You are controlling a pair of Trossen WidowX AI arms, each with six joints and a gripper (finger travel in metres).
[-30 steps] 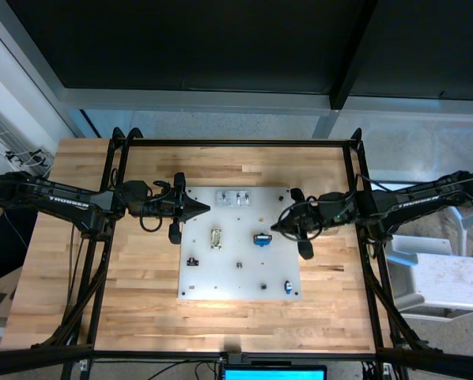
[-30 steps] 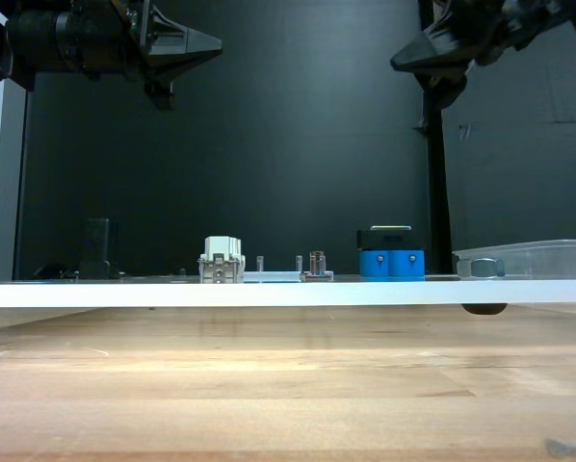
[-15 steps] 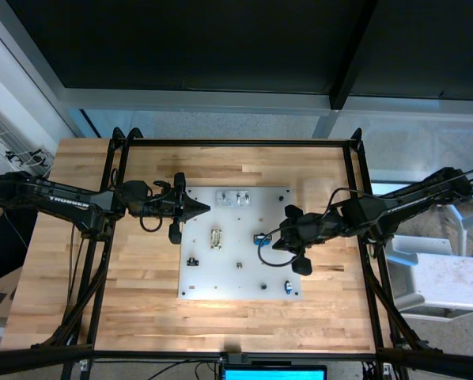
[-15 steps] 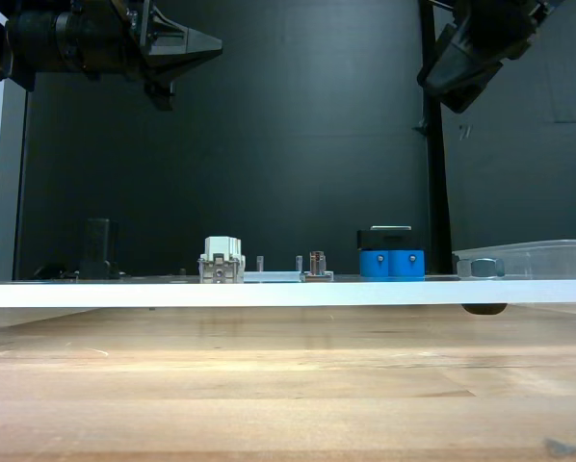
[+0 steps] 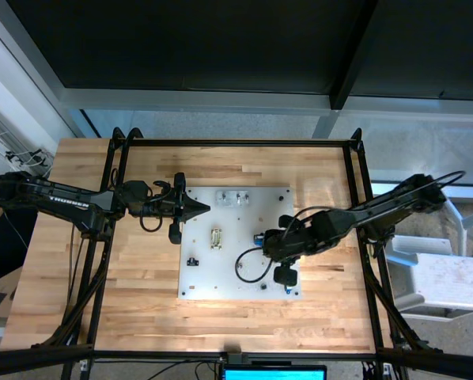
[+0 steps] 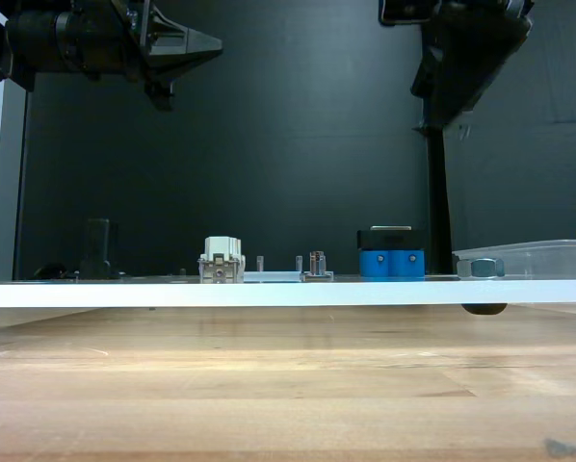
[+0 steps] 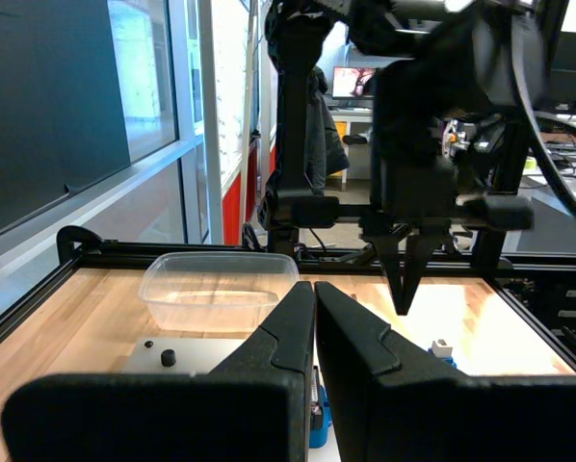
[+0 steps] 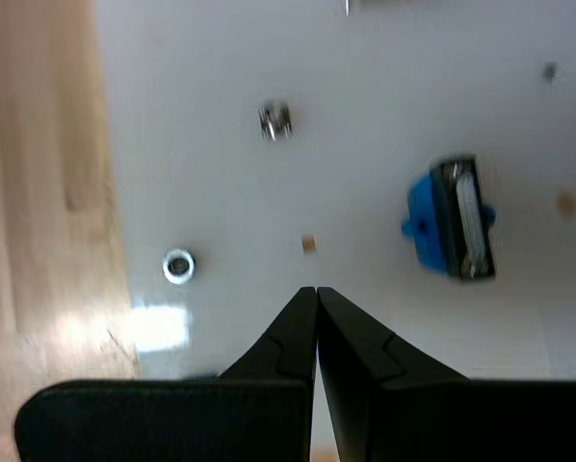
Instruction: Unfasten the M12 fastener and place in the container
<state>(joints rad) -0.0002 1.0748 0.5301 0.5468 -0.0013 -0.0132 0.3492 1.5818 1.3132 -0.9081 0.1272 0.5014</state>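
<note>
Jaws together, left gripper (image 7: pixel 314 286) hovers at the board's (image 5: pixel 206 277) left edge, near the container (image 5: pixel 234 197). Right gripper (image 8: pixel 317 294), jaws also closed, hangs over the board; the nut (image 8: pixel 178 266) sits below, off to one side, outside the container.

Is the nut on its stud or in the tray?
On its stud: the nut sits at the board's near edge; the tray is empty. Right claw, shut, hangs above the board; left claw, shut, hangs over its left side.

The left arm (image 5: pixel 58 198) and right arm (image 5: pixel 395 202) are finished matte black, with cables (image 5: pixel 237 271) looped. The left gripper (image 7: pixel 314 285) and right gripper (image 8: pixel 316 291), above the white board (image 5: pixel 221 277), are tapered to points.
</note>
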